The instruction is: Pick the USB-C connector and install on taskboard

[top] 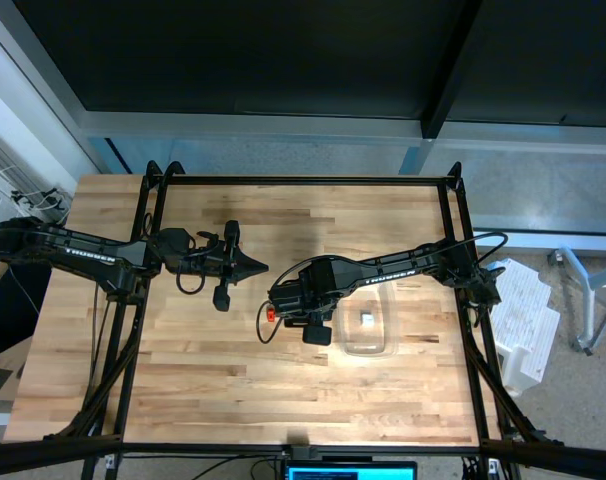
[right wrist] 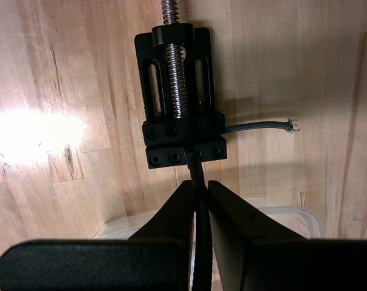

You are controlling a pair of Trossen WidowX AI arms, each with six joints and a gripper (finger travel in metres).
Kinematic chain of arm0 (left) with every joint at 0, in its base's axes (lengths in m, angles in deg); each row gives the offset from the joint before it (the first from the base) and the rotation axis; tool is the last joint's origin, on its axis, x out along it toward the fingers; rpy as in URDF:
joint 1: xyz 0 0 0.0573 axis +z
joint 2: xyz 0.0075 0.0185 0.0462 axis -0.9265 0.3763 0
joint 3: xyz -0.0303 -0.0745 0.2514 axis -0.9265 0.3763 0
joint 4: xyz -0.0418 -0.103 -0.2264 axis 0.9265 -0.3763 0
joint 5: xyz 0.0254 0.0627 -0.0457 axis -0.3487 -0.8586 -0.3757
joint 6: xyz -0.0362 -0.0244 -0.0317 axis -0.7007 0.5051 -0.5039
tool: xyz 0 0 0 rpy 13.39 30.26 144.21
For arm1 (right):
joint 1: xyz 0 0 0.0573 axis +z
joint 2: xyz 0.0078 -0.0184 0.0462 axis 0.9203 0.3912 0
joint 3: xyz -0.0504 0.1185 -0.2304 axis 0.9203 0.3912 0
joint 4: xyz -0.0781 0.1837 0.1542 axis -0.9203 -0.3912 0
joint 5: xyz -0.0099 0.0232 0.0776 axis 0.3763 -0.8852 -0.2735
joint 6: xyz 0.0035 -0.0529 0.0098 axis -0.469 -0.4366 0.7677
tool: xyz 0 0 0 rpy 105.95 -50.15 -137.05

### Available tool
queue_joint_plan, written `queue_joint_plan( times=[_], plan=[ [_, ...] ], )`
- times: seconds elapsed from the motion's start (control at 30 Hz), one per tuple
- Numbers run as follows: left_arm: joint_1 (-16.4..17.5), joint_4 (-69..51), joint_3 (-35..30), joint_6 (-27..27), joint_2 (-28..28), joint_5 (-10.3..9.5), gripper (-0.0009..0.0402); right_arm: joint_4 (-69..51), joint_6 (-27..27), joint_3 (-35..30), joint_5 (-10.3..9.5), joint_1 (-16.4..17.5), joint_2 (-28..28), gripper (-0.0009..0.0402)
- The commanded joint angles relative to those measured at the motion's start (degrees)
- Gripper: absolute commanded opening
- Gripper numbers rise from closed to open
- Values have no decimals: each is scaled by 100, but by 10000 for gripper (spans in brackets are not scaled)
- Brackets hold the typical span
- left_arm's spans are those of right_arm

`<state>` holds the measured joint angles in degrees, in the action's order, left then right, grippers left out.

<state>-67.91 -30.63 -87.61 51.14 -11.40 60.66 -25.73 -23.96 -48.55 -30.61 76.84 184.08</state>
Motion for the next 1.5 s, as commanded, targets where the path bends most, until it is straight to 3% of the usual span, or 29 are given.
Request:
queue_joint_plan(
  times=[0.03,1.5],
  plan=[
    [2,2,0,0,0,0,0,-13,0,0,-9,2,-2,0],
    [2,2,0,0,0,0,0,-4,-105,-4,-9,-2,-48,0]
  ],
)
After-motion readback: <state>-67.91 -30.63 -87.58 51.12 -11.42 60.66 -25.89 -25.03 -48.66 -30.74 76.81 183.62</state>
